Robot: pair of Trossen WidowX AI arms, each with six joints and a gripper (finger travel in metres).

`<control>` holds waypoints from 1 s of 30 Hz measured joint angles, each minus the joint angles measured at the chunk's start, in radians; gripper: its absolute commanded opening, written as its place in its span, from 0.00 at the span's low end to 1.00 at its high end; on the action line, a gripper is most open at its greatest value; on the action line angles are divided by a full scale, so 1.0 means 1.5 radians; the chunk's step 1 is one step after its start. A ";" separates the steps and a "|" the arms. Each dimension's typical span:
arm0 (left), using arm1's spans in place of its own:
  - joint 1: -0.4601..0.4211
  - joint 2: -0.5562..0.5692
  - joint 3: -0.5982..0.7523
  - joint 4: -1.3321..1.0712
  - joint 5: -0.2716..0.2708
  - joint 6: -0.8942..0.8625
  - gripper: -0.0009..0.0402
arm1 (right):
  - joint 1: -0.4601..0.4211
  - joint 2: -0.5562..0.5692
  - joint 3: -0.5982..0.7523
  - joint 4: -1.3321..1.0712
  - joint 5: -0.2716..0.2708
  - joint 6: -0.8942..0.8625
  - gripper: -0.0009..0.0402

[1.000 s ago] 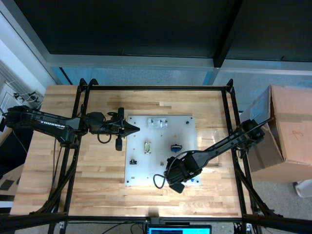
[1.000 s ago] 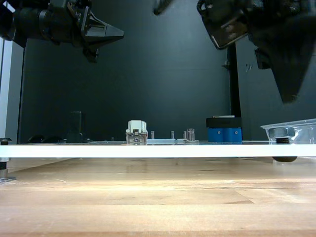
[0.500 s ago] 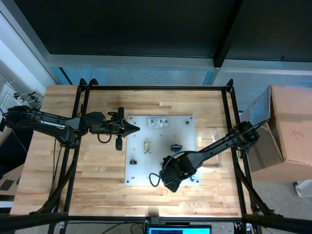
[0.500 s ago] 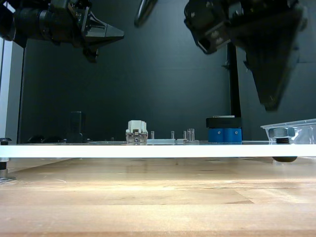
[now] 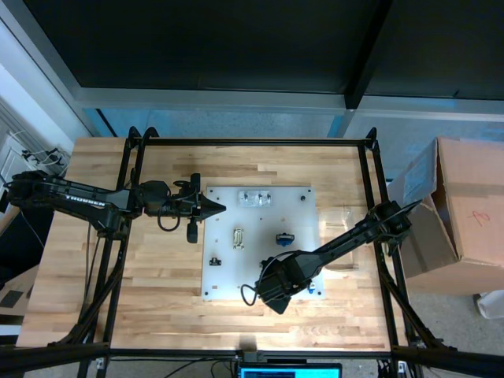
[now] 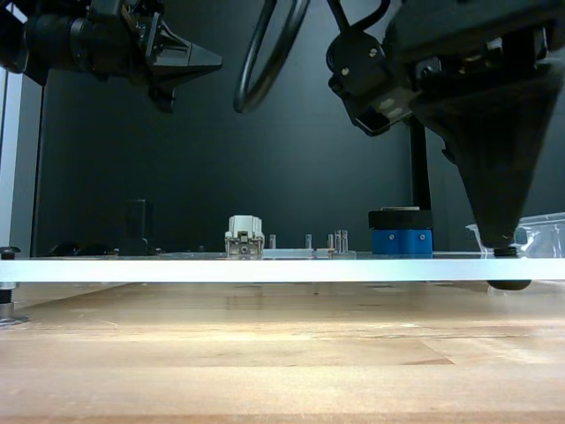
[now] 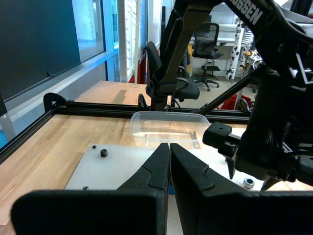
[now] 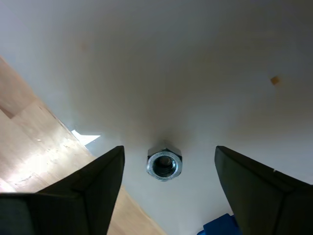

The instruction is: Unfasten the M12 nut and place it in the container

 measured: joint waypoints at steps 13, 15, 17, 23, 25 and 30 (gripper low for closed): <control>0.000 0.000 0.000 0.000 0.000 0.000 0.02 | 0.000 -0.001 -0.007 0.009 -0.003 -0.067 0.09; 0.000 0.000 0.000 -0.001 0.000 0.000 0.02 | 0.000 -0.001 -0.007 0.008 -0.004 -0.108 0.02; 0.000 0.000 0.000 0.001 0.000 0.000 0.02 | 0.000 -0.001 -0.007 0.008 -0.003 -0.176 0.03; 0.000 0.000 0.000 0.000 0.000 0.000 0.02 | 0.000 -0.009 -0.008 0.004 -0.001 -0.435 0.06; 0.000 0.000 0.000 -0.001 0.000 0.000 0.02 | 0.000 -0.018 -0.008 -0.003 0.004 -0.513 0.06; 0.000 0.000 0.000 -0.001 0.000 0.000 0.02 | -0.001 -0.027 -0.008 0.001 0.004 -0.665 0.06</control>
